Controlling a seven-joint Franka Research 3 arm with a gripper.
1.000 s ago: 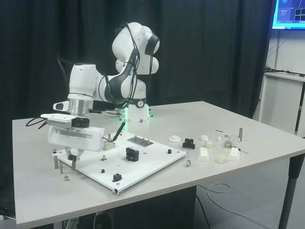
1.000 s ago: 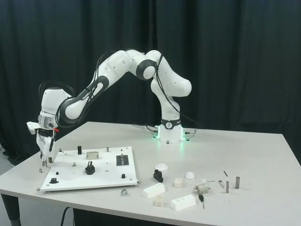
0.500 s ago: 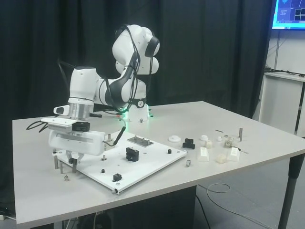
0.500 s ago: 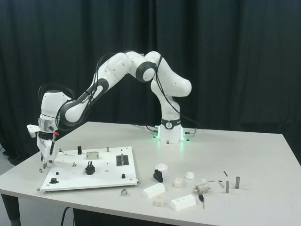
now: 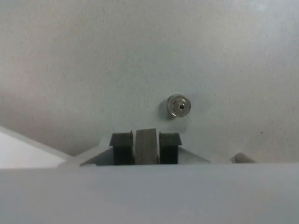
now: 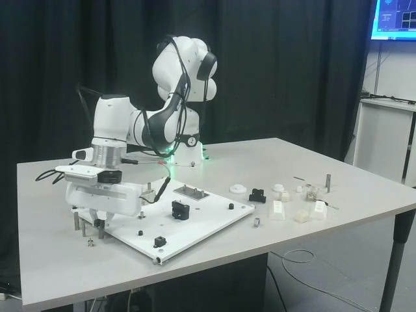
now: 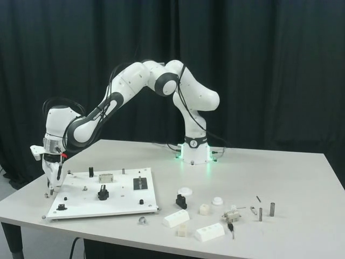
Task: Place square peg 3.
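Grey table (image 6: 39, 214) beside the white board (image 6: 195, 224): the hand (image 5: 146, 148), clamped on square peg 3 (image 5: 146, 145), has lifted it clear, so placing remains.

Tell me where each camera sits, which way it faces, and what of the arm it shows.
Wrist view: on the wrist, looking down past the gripper, shut on the peg, at the table.
First room view: off the table's corner nearest the board; whole arm, base behind.
Second room view: across the table's long edge; arm reaching to the board's far end.
Both room views share board and arm.
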